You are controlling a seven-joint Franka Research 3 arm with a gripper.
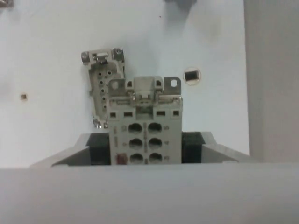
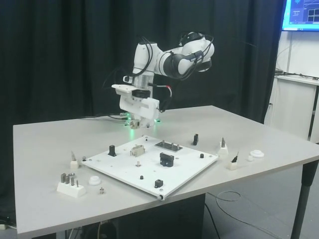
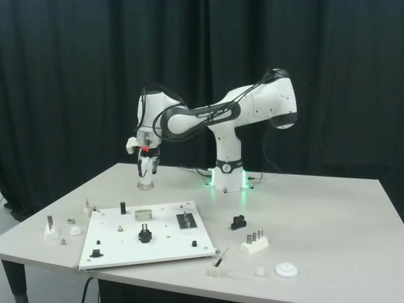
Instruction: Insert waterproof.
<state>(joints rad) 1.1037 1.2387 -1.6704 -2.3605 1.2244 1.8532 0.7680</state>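
Wrist view alone shows the gripper [image 1: 145, 148] clamped on the connector plug [image 1: 145, 123] — its socket [image 1: 104, 84] lies below.

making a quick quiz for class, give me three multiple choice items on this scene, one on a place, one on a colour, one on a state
1. Where is the gripper?
A. above the table, over the far edge of the board
B. resting flat on the board
C. below the table

2. What colour is the board lying on the table?
A. black
B. white
C. green

3. What is the state of the gripper?
A. open and holding nothing
B. shut on a connector
C. out of sight

Answers:
1 A: both room views show it hanging in the air, near the board's far edge.
2 B: the board is white on the grey table.
3 B: the wrist view shows the connector clamped between the fingers, with a matching socket on the board below it.
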